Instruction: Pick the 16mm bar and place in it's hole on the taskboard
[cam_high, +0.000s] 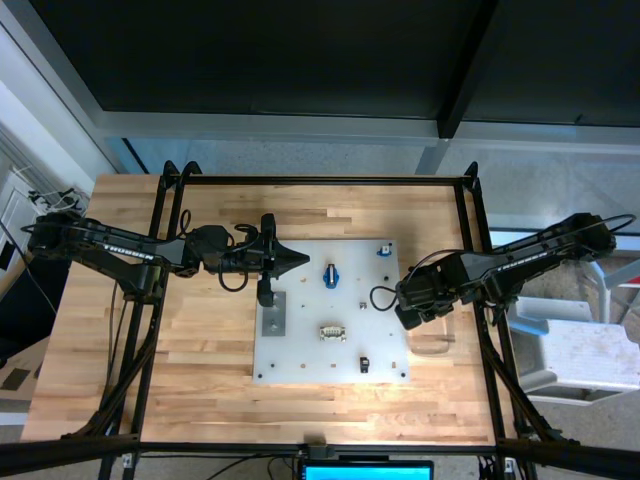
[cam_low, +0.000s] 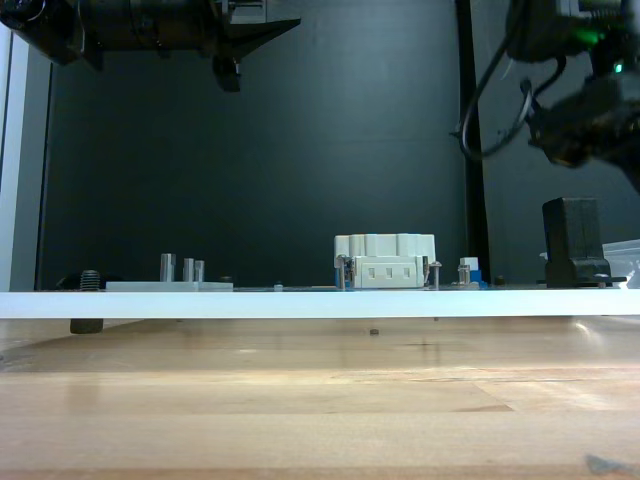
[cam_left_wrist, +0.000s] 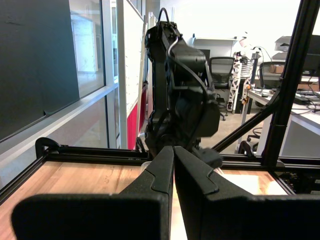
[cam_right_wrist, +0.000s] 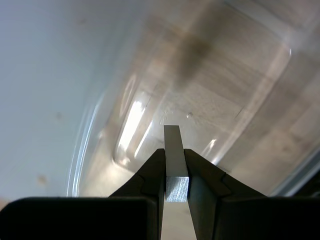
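16mm bar (cam_right_wrist: 172, 142): held, clear of its seat, clamped between the fingers (cam_right_wrist: 150, 175) of the right end effector (cam_right_wrist: 174, 156). Pokes out past the fingertips, shiny cut end toward the wrist camera. Under it, a clear plastic tray (cam_right_wrist: 100, 125).

Seen from above, right end effector just off the right edge of the white taskboard (cam_high: 300, 365), over that tray, tray resting on the wooden surface (cam_high: 200, 350).

Left end effector (cam_left_wrist: 174, 152): closed on nothing, fingers pressed together. Hangs over the far left part of the taskboard, pointing across toward the right arm. In the low view, up high, well above the board.

On the board: grey metal plate (cam_high: 272, 318) by the left edge, white connector (cam_high: 332, 332) mid-board, blue part (cam_high: 331, 274) beyond the connector.
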